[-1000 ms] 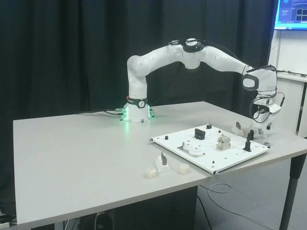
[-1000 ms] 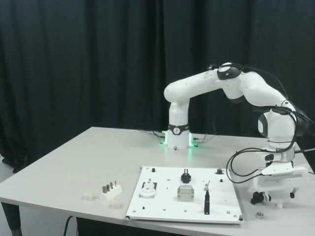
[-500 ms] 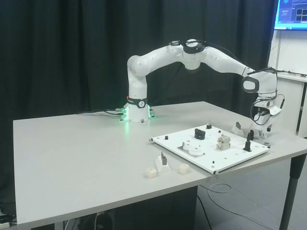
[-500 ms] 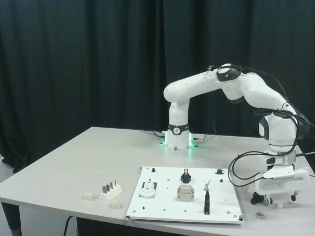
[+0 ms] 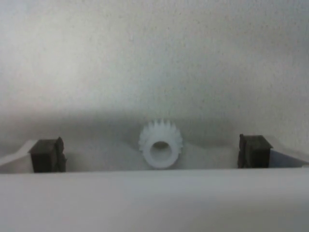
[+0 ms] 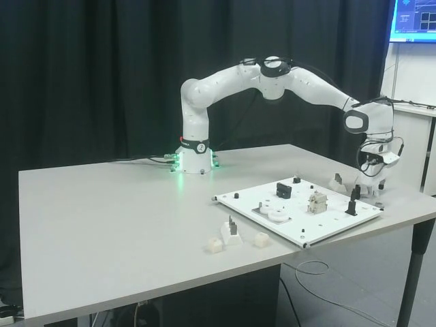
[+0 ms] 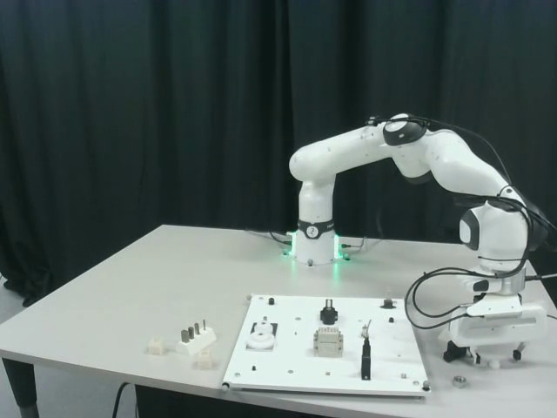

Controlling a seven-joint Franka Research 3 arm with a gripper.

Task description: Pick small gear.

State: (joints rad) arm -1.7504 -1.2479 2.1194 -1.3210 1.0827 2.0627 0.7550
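Resting on the grey table [image 6: 102, 204] before black curtains [image 7: 130, 113], the small gear [image 5: 161, 143] sits between the spread-open hand [image 5: 150, 153].

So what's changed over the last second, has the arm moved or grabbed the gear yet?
The gripper has come down toward the grey table, beside the white board. It now straddles the small gear, with one black fingertip on each side, apart from it, so nothing is gripped yet. The board's parts and the small blocks stayed where they were.
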